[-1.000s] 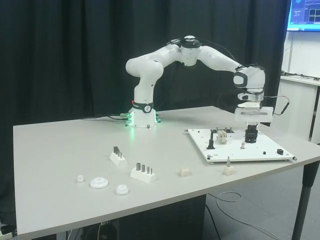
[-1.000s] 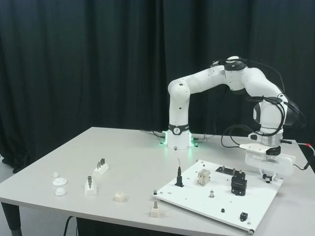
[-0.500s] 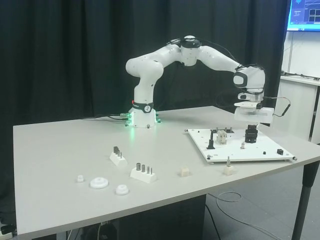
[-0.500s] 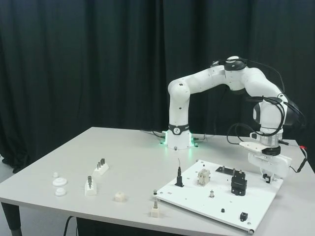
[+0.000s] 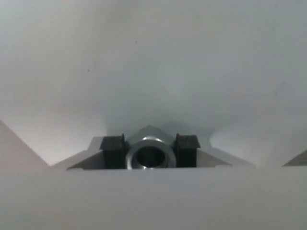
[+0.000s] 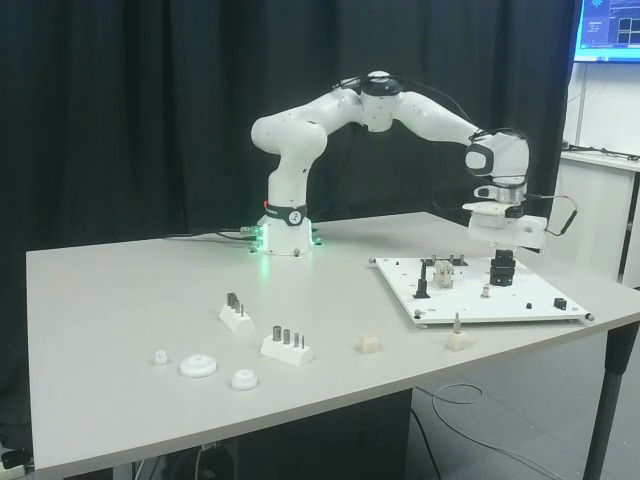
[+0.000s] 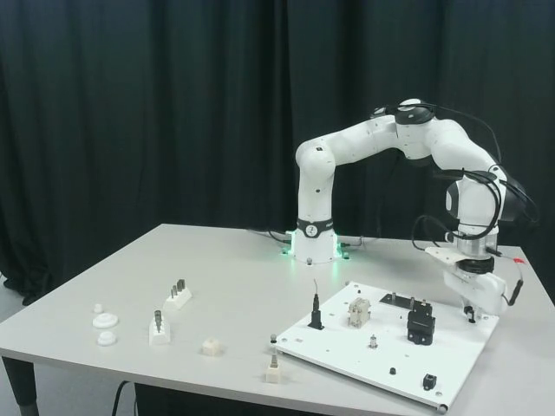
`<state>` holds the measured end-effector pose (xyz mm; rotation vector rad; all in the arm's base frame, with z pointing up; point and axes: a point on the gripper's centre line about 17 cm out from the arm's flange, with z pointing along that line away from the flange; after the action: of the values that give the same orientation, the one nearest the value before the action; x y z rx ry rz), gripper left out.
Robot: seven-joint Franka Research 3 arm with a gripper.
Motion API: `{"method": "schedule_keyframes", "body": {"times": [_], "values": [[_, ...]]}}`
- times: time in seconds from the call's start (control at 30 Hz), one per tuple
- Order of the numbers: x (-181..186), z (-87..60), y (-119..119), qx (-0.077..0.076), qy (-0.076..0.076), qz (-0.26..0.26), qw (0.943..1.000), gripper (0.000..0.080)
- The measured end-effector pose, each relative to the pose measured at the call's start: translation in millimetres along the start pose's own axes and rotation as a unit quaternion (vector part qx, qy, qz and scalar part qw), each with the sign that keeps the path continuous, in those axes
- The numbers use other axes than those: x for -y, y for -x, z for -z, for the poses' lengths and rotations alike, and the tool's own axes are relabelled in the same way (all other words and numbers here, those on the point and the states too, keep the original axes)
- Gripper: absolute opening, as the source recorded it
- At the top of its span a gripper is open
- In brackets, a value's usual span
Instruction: Insert bolt 4.
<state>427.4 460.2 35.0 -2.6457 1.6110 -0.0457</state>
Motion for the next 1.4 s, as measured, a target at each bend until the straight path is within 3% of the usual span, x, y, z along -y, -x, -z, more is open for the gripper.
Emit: {"method": "schedule_keyframes", "body": {"times": [0.53, 0.8, 1.4], "values": [[0.0, -0.1, -0.3, -0.002, -0.004, -0.126, 0.9921, 0.0225], [0.0, 0.0, -0.4, -0.002, -0.004, -0.148, 0.9890, 0.0225], [0.8, 1.4, -0.7, -0.001, -0.005, -0.150, 0.9887, 0.0225]]}}
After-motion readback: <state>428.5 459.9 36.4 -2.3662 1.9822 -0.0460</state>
